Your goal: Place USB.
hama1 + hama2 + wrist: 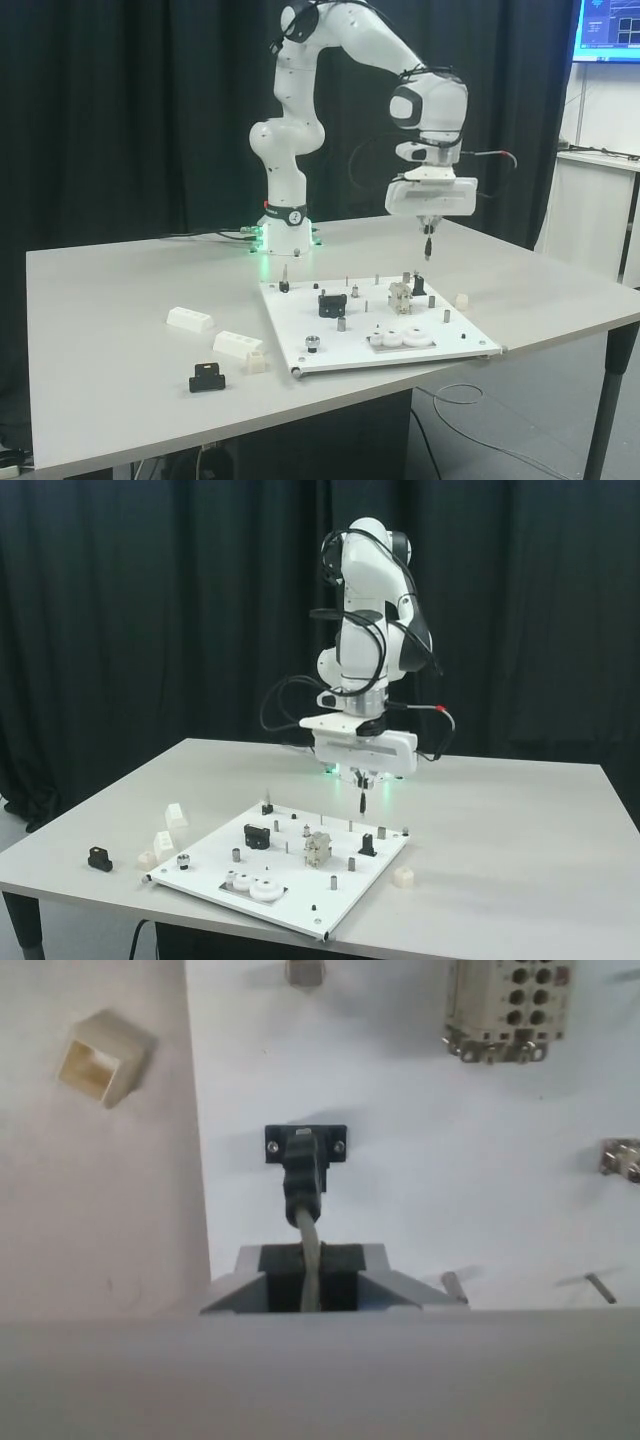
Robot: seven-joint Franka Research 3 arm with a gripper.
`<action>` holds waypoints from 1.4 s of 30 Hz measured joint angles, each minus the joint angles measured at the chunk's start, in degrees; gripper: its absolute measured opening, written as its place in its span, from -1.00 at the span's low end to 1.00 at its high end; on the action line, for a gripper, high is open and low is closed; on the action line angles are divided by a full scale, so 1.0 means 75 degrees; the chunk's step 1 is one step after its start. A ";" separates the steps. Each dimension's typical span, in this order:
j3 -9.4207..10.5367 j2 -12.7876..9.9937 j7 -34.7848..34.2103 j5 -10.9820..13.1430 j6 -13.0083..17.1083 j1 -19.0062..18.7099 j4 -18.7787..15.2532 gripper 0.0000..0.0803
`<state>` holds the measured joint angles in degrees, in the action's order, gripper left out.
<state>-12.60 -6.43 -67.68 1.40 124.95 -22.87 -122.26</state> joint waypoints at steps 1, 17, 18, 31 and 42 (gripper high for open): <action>-0.0006 0.0009 0.0000 -0.0005 -0.0083 0.0003 0.0051 -0.94; -0.0110 0.0013 -0.0026 -0.0038 -0.0504 0.0007 0.0343 -0.94; -0.0111 0.0012 -0.0026 -0.0038 -0.0504 0.0007 0.0343 -0.94; 0.0013 -0.0056 -0.0102 0.0160 -0.0505 -0.0083 0.0336 -0.94; 0.0299 -0.0288 -0.0529 0.0477 -0.0339 -0.0408 0.0321 -0.94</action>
